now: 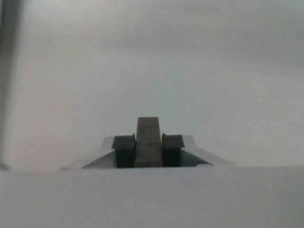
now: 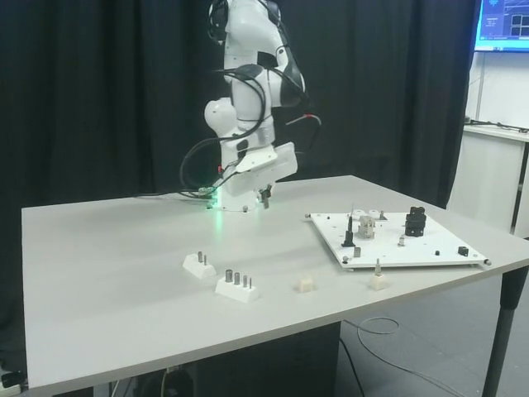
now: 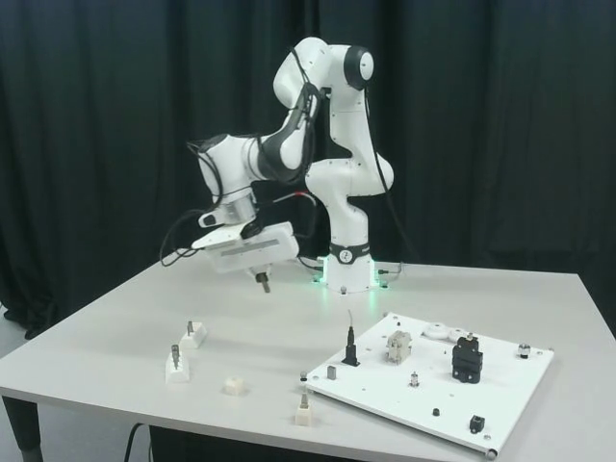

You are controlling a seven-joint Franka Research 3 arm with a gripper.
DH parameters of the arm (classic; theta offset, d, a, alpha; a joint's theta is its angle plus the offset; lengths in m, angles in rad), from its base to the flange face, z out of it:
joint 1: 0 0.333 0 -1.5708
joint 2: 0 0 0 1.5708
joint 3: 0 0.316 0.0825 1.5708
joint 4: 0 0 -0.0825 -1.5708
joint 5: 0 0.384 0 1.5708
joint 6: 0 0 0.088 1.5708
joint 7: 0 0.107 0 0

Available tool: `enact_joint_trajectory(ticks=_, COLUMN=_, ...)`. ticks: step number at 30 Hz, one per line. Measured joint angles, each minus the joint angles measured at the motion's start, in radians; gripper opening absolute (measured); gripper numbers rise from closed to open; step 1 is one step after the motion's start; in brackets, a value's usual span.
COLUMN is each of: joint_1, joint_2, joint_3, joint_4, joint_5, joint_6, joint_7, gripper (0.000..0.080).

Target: Insert square peg 3.

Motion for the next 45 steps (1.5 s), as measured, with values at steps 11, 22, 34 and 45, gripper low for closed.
enact_joint_trajectory(ticks=11, joint_1=0.07, joint_2=-0.071, joint_3=0.062, joint_4=-0.071, joint_5=-0.018, joint_6=0.04, joint_7=0.186, gripper=0.0114)
enact_joint_trajectory(ticks=22, joint_1=0.094, joint_2=-0.091, joint_3=0.19, joint_4=-0.117, joint_5=-0.039, joint_6=0.106, joint_7=0.426, gripper=0.0114)
enact_joint_trajectory(ticks=34, joint_1=0.109, joint_2=-0.091, joint_3=0.318, joint_4=-0.147, joint_5=-0.109, joint_6=0.179, joint_7=0.722, gripper=0.0114)
enact_joint_trajectory(ticks=45, joint_1=0.118, joint_2=-0.074, joint_3=0.389, joint_4=-0.176, joint_5=-0.115, joint_6=0.278, joint_7=0.872, gripper=0.0114)
